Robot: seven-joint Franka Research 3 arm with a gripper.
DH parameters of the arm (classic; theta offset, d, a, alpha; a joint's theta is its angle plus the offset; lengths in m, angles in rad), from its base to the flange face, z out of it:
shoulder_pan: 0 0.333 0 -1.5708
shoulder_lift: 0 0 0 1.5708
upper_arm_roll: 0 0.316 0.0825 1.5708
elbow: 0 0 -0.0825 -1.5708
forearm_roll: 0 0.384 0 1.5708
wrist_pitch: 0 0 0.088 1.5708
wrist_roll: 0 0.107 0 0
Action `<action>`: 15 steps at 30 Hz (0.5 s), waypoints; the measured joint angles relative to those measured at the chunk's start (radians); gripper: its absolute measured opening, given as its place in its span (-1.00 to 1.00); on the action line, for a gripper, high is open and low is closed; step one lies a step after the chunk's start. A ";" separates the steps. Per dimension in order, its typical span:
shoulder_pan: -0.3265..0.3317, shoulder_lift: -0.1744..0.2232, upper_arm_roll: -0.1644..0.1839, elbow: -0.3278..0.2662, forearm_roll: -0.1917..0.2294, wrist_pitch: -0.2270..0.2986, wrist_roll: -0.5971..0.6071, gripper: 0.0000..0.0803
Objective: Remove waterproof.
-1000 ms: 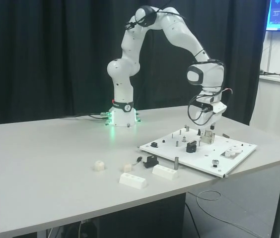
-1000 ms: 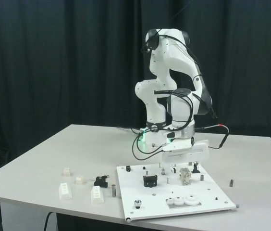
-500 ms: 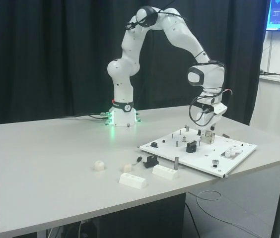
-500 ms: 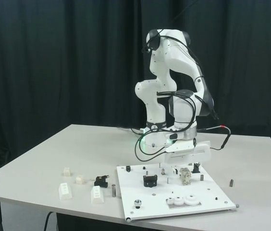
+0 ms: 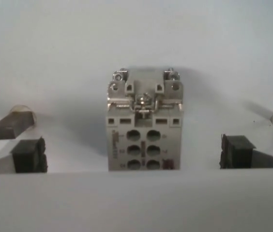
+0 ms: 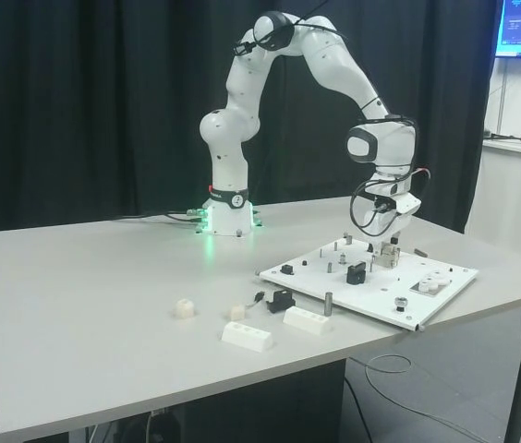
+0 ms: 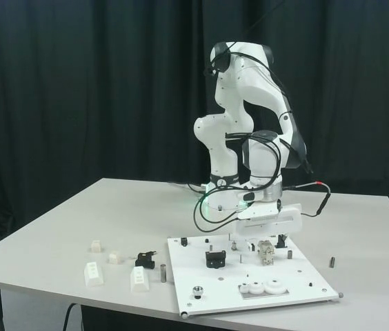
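1. Jaws are spread wide over the waterproof connector point(image 5: 144, 126), holding nothing. In the wrist view one black fingertip point(image 5: 28, 154) sits on each side of it with clear space between pad and part, so no contact.
2. That waterproof connector is a grey block with six round sockets on its face and a metal clamp with screws on its far end. It stands on the white board point(image 6: 445, 297), roughly mid-board toward the back, and shows in the room views too point(image 7: 265, 252).
3. White arm point(image 6: 330, 65) arches up from its base, which has a green glow around it point(image 6: 226, 220), then comes down so the wrist hangs right above the connector.
4. Other stuff on the board: a black block point(image 7: 214, 259) toward the arm's base side, a pair of white gears point(image 7: 262, 287) near the front edge, a small round metal piece point(image 7: 197, 291) by the front corner, plus a few little upright pins I can't identify.
5. Off the board, on the grey table point(image 6: 76, 305): two long white blocks point(image 6: 248, 336) and point(image 6: 306, 320), two small white pieces point(image 6: 184, 308) and point(image 6: 237, 313), a black connector-ish part point(image 6: 281, 300), and an upright grey peg point(image 6: 328, 302) just beside the board's edge.
6. One more small dark pin point(image 7: 332, 261) lies on the table on the other side of the board, well apart from everything else.
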 joint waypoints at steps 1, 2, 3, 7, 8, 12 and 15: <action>0.000 0.000 0.000 -0.002 0.000 0.004 0.000 0.99; 0.000 0.000 0.000 -0.003 0.000 0.007 0.000 0.99; 0.000 0.000 0.000 -0.005 0.000 0.010 0.000 0.99; 0.000 0.000 0.000 -0.011 0.000 0.022 0.001 0.99; 0.000 0.000 0.000 -0.012 0.000 0.023 0.002 0.59; 0.000 0.000 -0.001 -0.013 0.000 0.024 0.008 0.59; 0.000 0.000 -0.001 -0.013 0.000 0.027 0.011 0.18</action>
